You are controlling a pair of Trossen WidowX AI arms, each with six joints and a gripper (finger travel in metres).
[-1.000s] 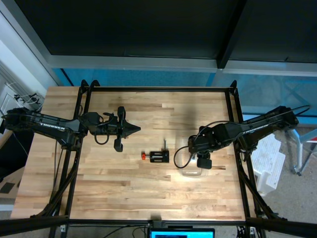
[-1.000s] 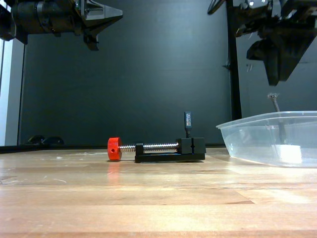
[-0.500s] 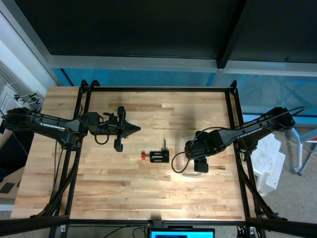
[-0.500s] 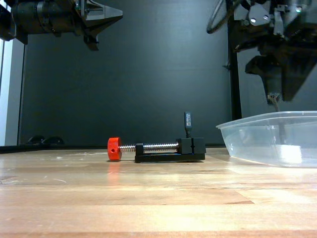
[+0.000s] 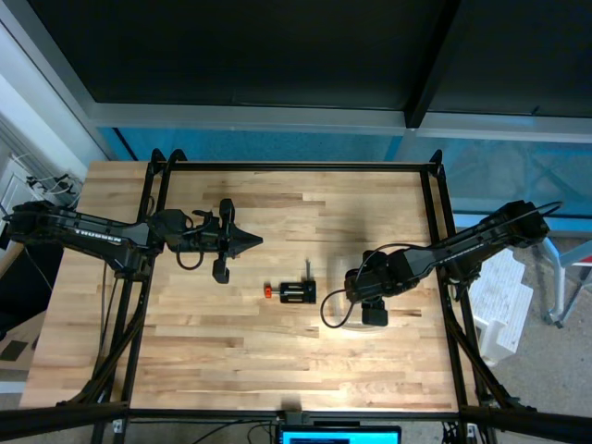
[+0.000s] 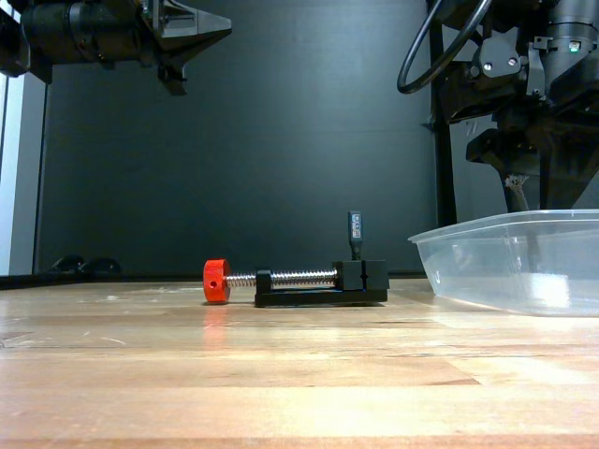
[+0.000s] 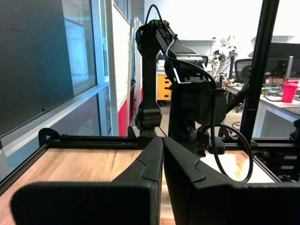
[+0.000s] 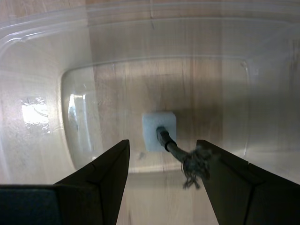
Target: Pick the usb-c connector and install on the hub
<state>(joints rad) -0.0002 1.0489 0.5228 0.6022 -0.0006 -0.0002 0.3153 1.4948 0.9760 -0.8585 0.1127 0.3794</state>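
Right wrist view looks straight down into a clear tub [image 8: 42, 70] where the usb-c connector [image 8: 162, 135] stands plugged into a small white block [image 8: 152, 123] on the tub floor. Its short cable rises to a frayed end. The right end effector [image 8: 162, 143] is spread wide with one finger on each side of the block. The connector lies between the fingers and is not gripped, and the frayed end is just beside one finger.

From the low view, the tub [image 6: 487, 267] sits on the counter [image 6: 281, 374] to the right of the clamp [image 6: 323, 285]. The connector's cable [image 6: 515, 194] pokes up slightly tilted past the rim, with the right end effector [image 6: 562, 182] just above that rim.

The clamp has a red knob [image 6: 216, 281] on its left end and holds a small black part [image 6: 355, 227] upright at its right end.

High above the counter and well left of the clamp, the left end effector [image 6: 223, 33] points toward the clamp's side. Its fingers [image 7: 150, 159] are pressed together on nothing.

From above, the left end effector [image 5: 252, 240] is up-left of the clamp [image 5: 298, 292], and the right end effector [image 5: 359, 303] is just right of it.
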